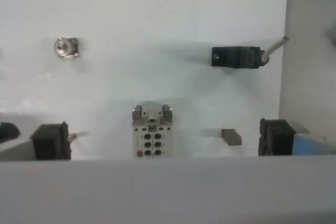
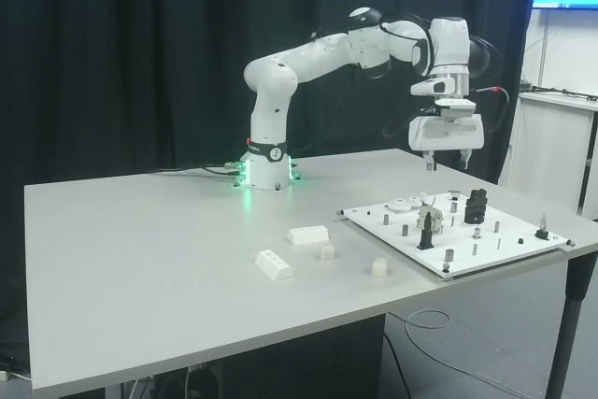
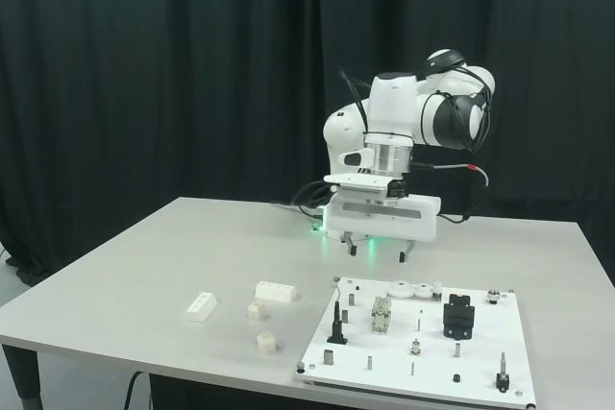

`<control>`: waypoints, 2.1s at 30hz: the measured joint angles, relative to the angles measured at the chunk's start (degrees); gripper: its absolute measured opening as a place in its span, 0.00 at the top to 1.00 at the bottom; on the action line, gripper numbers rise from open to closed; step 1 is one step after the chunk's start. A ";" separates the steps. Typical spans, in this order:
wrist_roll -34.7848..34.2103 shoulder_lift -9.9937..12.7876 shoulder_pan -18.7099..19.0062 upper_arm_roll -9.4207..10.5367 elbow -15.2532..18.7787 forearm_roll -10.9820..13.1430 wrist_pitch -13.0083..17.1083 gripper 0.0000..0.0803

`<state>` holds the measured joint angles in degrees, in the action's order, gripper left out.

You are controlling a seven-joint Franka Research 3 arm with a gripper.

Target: Remove USB.

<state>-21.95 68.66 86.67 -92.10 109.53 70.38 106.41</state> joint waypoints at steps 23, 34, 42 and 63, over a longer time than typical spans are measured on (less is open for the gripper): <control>1.67 -0.17 -6.01 -1.03 -4.37 0.00 0.07 0.00; 3.27 -0.12 -11.50 -0.82 -8.55 -0.17 -4.90 0.00; 3.30 -0.05 -15.44 0.66 -11.98 -0.16 -8.82 0.00; 3.36 1.83 -19.07 6.70 -13.62 0.19 -10.34 0.00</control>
<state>-18.59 70.50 67.60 -85.40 95.91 70.58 96.07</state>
